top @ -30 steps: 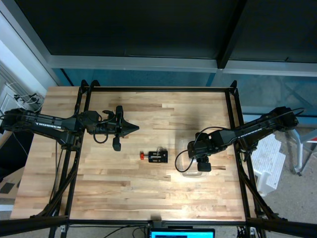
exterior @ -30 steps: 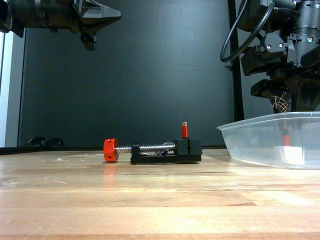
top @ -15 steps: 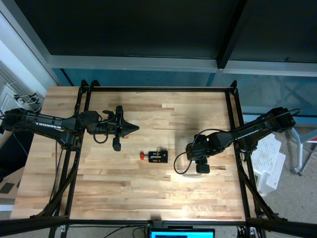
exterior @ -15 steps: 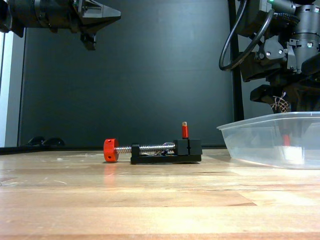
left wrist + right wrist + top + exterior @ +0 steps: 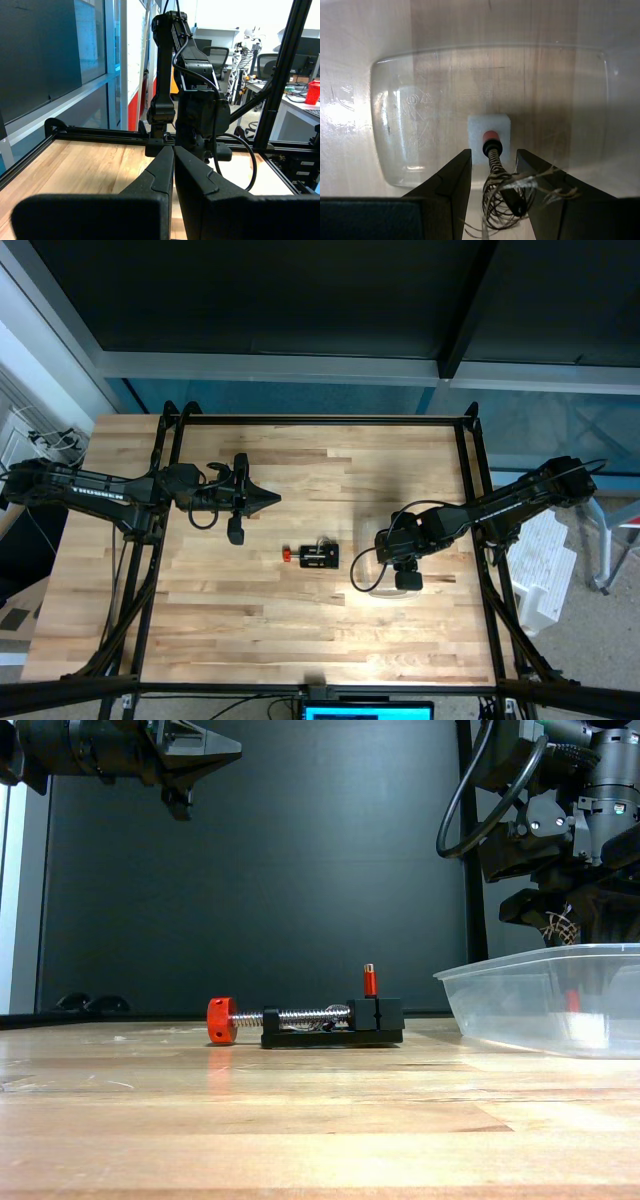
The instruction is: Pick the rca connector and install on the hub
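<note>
Your right gripper (image 5: 493, 154) edged inward over the clear tray (image 5: 500, 1000), fingers spread either side of the rca connector (image 5: 491, 143) in its white cube (image 5: 477, 125). Nothing was grasped yet; the hub (image 5: 320, 557) waited well apart on the table, and your left gripper (image 5: 268, 499) hung parked high, clenched.

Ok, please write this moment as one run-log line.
right claw: open, above rca connector in clear tray | left claw: shut, raised at left | hub: centre, untouched

Two tools (image 5: 174, 151) (image 5: 493, 153), one hub (image 5: 320, 557), one tray (image 5: 530, 1010), one cube (image 5: 478, 125), one rca connector (image 5: 491, 136).
</note>
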